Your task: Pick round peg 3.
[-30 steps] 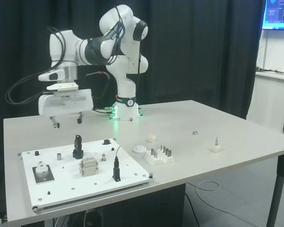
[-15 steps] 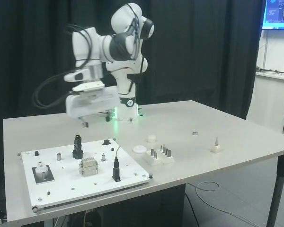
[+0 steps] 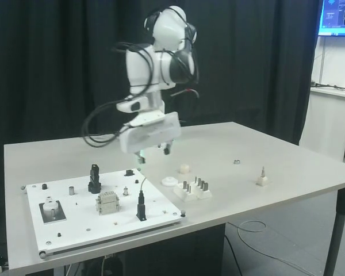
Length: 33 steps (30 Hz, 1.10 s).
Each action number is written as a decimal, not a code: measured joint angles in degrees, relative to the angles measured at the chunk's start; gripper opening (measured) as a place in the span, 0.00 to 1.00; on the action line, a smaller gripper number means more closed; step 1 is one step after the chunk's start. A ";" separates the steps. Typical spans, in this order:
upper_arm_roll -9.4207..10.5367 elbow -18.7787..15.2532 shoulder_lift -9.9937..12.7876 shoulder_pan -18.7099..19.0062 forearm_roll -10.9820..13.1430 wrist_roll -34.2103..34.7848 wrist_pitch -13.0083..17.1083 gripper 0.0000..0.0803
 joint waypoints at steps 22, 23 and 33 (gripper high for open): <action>0.29 -11.88 -0.13 13.06 -6.65 15.93 12.66 1.00; 0.40 -12.45 -0.16 13.40 -7.13 16.63 13.47 1.00; 3.28 -17.49 -0.70 13.84 -11.96 22.36 20.61 1.00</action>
